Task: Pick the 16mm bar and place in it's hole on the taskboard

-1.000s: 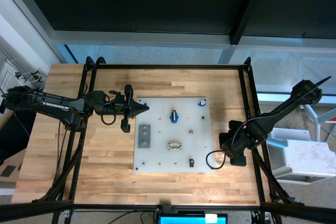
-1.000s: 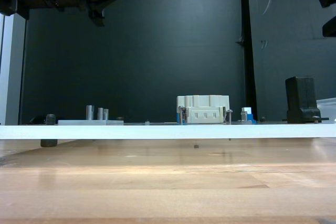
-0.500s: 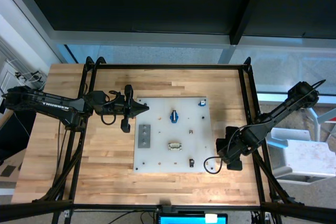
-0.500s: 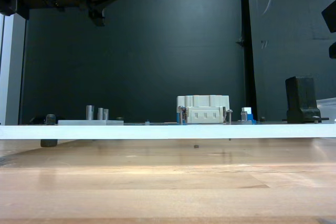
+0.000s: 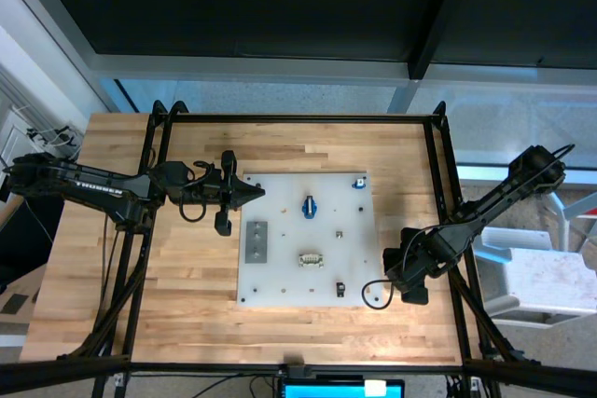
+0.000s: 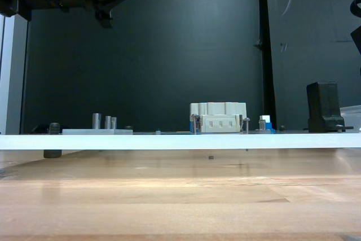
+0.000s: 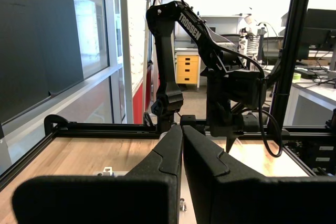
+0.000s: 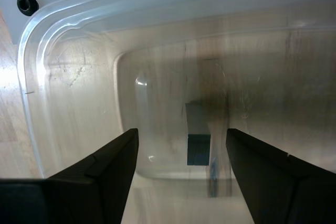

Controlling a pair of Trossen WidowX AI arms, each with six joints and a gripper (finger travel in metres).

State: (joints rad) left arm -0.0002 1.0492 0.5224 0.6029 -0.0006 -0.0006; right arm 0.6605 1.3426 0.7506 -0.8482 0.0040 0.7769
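Your left claw [image 7: 182, 128] is pressed shut, its two fingers flush against each other with nothing between them. In the high view it hangs over the ten o'clock corner of the taskboard [image 5: 280, 279] and points toward three o'clock. The low view shows it well above the board.

Your right claw [image 8: 181, 131] is spread wide and holds nothing. In the high view it sits just off the board's four o'clock edge, above the worktop [image 5: 187, 309], and points straight down. Beneath it lies a clear plastic tray [image 8: 68, 77]. A dark oblong shape [image 8: 198, 129] shows in the tray between the two fingers, apart from both.

The 16mm bar is in neither claw. You cannot tell from these views whether the dark shape in the tray is the bar.

On the board, a grey block [image 5: 255, 241] lies at nine o'clock of the centre. In the low view three short metal pegs [image 6: 96, 121] stand upright on it, but their widths cannot be told. A blue part [image 5: 309, 205] sits at twelve o'clock. A white connector [image 5: 311, 259] is just toward six o'clock of the centre. A small black block [image 5: 341, 288] stands near the five o'clock corner.
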